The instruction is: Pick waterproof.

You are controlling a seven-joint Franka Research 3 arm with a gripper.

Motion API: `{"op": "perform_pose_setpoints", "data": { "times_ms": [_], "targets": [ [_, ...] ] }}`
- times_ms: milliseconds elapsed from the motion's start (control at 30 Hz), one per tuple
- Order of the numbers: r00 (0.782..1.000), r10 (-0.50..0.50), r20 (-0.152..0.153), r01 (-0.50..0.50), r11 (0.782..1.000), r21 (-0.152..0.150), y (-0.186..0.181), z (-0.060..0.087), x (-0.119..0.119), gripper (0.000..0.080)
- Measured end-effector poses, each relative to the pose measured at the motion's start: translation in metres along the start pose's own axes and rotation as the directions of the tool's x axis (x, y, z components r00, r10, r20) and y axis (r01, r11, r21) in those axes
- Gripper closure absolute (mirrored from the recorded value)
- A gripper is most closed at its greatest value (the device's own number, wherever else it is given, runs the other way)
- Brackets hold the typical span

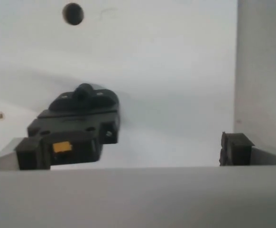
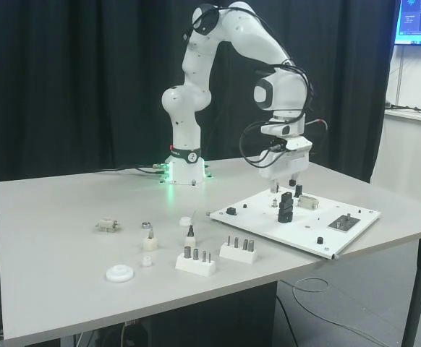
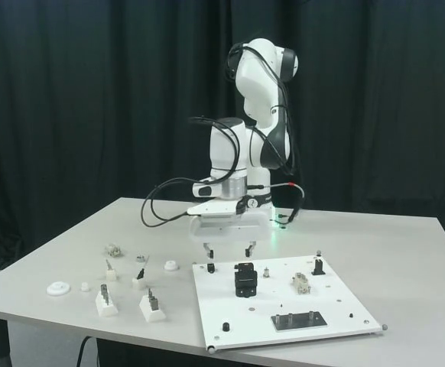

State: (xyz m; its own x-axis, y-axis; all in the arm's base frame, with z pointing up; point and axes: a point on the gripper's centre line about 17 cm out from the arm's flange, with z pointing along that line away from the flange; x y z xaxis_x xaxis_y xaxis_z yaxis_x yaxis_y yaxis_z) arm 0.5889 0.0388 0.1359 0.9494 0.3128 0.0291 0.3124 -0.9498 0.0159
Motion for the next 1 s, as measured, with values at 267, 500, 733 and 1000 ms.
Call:
{"op": "perform_pose_setpoints", "data": {
  "times_ms": [267,500,733,1000],
  "targets": [
    [1.000,0.003,0.006,-0.002,1.000,-0.021,0.021,-0.008,-0.001,0.0003],
    [1.000,-0.012,0.025,0.013,0.999,-0.050,0.053,-0.018,-0.006,0.0003],
    [0.998,-0.031,0.058,0.035,0.996,-0.081,0.100,-0.029,-0.021,0.0003],
    [0.994,-0.058,0.091,0.067,0.992,-0.104,0.162,-0.037,-0.050,0.0003]
  ]
}}
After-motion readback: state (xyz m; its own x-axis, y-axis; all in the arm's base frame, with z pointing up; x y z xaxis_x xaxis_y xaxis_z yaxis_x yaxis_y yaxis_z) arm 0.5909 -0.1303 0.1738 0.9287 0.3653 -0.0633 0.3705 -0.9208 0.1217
